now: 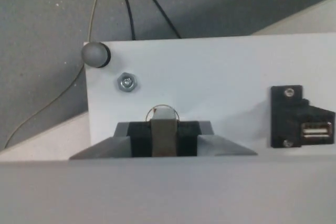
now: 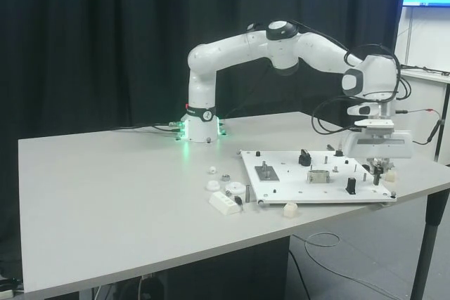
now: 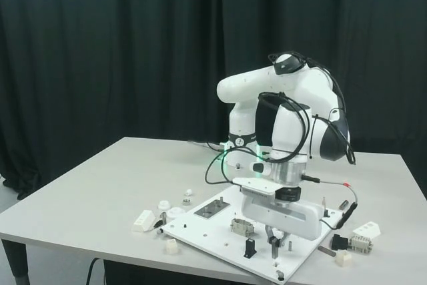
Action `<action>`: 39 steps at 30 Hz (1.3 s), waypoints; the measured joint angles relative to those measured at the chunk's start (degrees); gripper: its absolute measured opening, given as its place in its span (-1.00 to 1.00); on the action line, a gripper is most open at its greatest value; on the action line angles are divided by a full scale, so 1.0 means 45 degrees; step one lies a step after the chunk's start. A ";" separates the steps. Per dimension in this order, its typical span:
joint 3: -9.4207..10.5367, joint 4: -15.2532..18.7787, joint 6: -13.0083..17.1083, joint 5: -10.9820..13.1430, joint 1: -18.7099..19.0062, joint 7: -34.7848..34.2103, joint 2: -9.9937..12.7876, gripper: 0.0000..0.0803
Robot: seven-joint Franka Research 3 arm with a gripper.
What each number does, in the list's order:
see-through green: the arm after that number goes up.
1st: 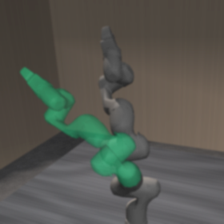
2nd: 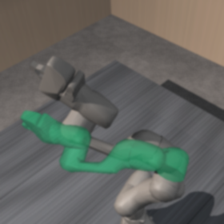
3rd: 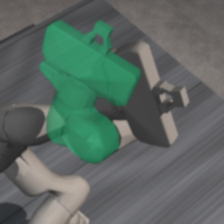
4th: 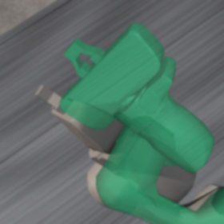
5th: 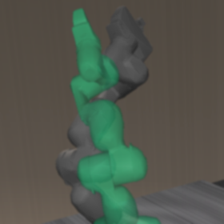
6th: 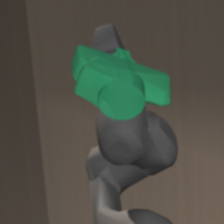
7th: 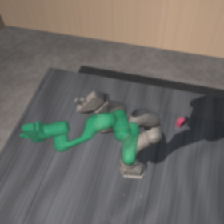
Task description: Place square peg 4.
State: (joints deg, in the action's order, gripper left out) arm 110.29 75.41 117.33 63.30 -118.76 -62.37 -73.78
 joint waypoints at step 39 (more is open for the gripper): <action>0.0162 -0.0513 -0.0562 0.0058 0.0093 0.1279 0.0098 -0.76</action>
